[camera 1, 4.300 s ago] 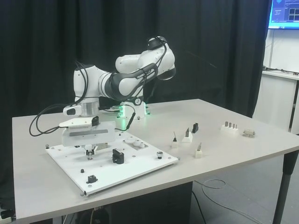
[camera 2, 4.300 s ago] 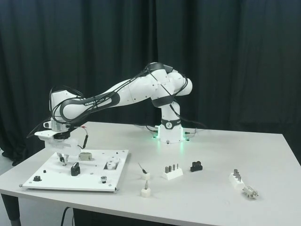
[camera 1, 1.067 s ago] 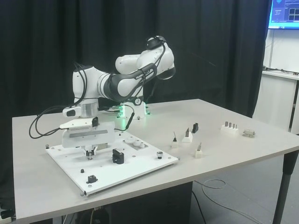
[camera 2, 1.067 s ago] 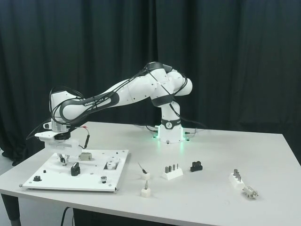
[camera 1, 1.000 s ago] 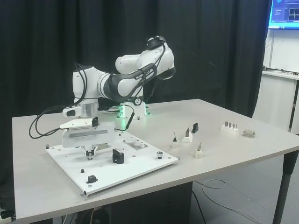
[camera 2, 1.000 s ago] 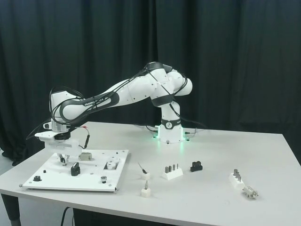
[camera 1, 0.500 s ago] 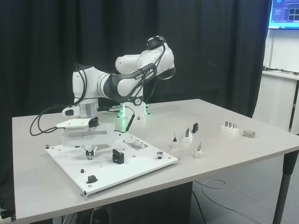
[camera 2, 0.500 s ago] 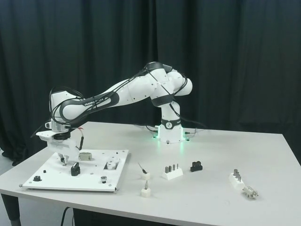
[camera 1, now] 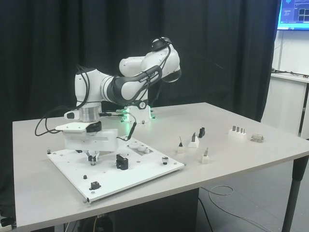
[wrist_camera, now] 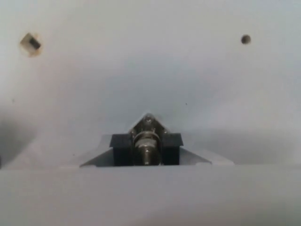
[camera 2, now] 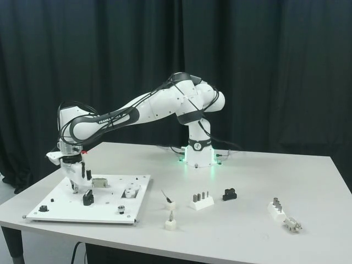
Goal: Insert BNC.
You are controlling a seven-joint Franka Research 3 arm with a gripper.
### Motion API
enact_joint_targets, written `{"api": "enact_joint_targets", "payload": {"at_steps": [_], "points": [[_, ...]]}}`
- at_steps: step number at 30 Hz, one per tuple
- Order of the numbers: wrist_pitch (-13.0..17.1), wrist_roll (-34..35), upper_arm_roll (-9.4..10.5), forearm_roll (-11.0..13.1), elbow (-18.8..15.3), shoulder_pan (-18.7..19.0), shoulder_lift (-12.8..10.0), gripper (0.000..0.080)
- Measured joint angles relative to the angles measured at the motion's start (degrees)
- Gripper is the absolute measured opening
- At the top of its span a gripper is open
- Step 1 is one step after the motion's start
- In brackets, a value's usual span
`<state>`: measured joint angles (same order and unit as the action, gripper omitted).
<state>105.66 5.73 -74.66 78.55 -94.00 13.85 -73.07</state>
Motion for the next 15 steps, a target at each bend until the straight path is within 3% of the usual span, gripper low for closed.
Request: {"api": "enact_joint_targets", "payload": {"at_steps": [15], "points": [[0.03, 17.18, 0.04, 0.36, -0.03, -0.08, 0.06, 0.0121]]}}
